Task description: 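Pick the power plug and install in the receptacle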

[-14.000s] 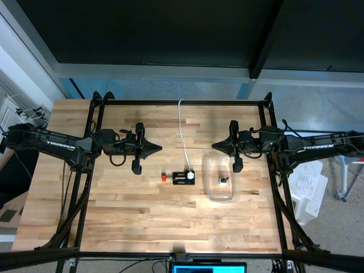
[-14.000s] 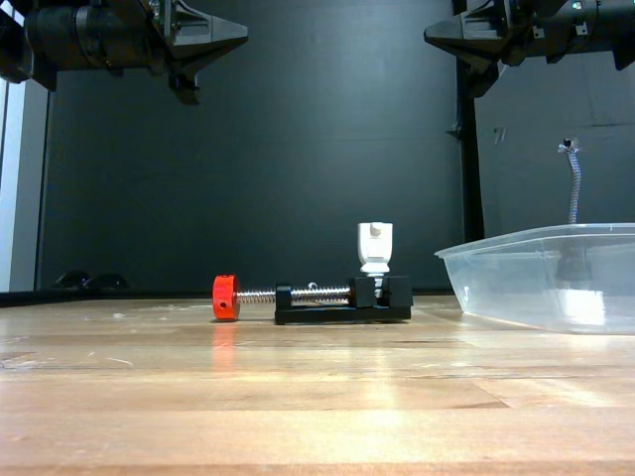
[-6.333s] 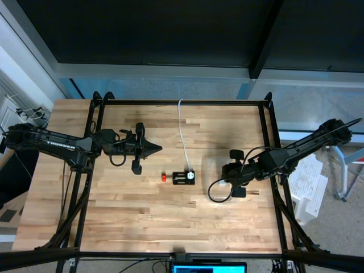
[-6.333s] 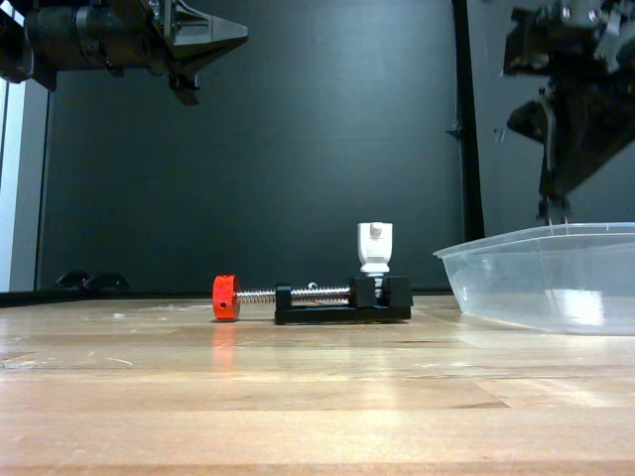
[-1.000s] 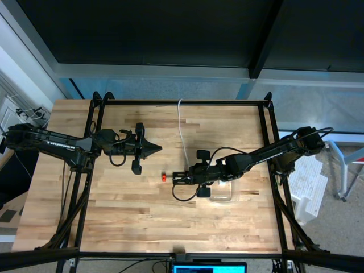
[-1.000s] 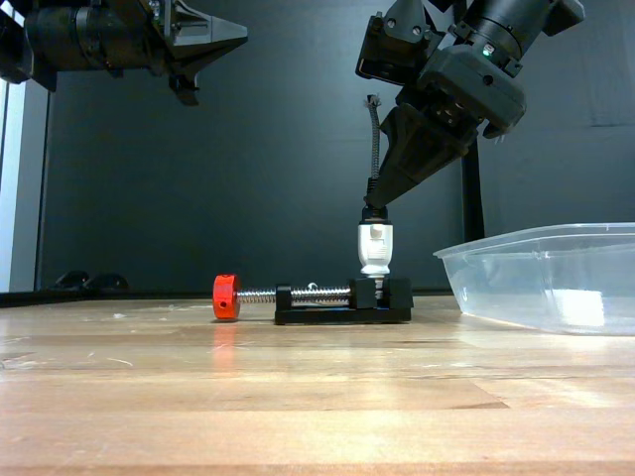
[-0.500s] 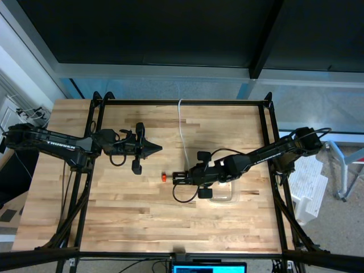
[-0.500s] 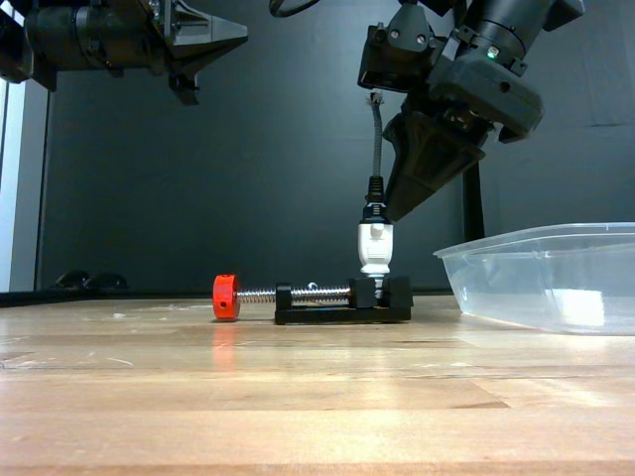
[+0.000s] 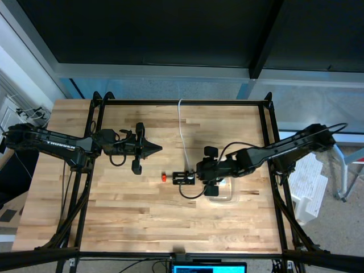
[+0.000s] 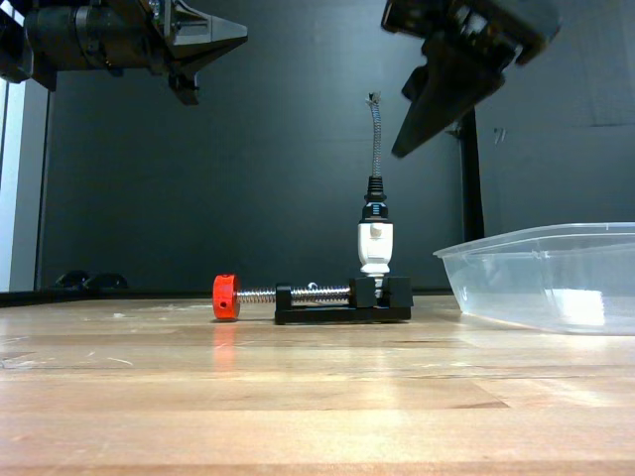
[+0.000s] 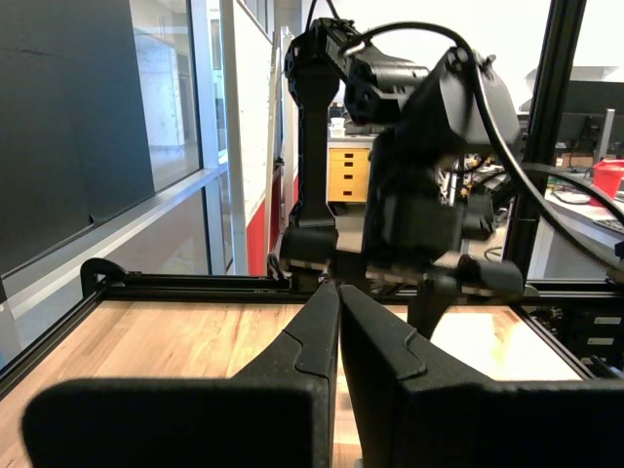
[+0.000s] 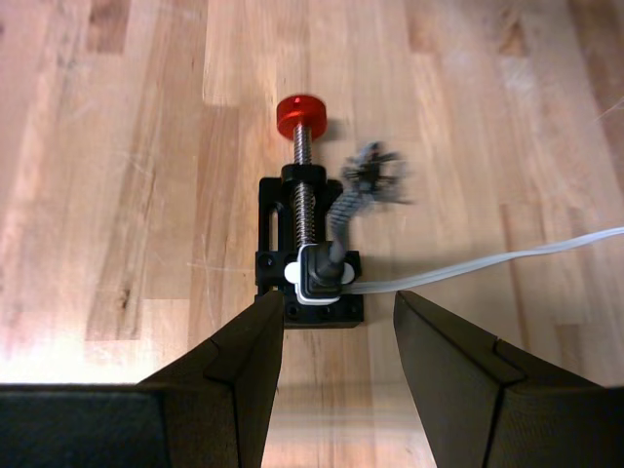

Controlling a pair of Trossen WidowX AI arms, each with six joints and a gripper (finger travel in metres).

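The right gripper [image 12: 336, 310] hangs above the receptacle with its two black fingers [image 12: 244, 363] spread wide and nothing held between them; in the low view it sits high, up and to the right of the plug, clear of it. Below it, the power plug [image 10: 374, 195], a tiny black blocky piece with a short grey braided stub rising from its top, stands upright in the round white socket [image 10: 374, 243] of the receptacle [image 10: 342, 297], a small black vise-like fixture with a threaded metal screw and a red knob [image 10: 225, 297] at its left end. In the right wrist view the plug's dark body fills the white socket face and the braided stub, blurred, leans away toward the knob. A thin white cable [image 9: 182, 128] runs from the receptacle toward the far edge of the light wooden table [image 9: 114, 199]. A clear plastic tray [image 10: 536, 278] rests on the table just to the right of the receptacle, apart from it. The left gripper [image 11: 338, 288] hovers high over the left part of the table, well apart from the fixture, pointing inward, its black fingers pressed together with only a thin seam between them and gripping nothing.
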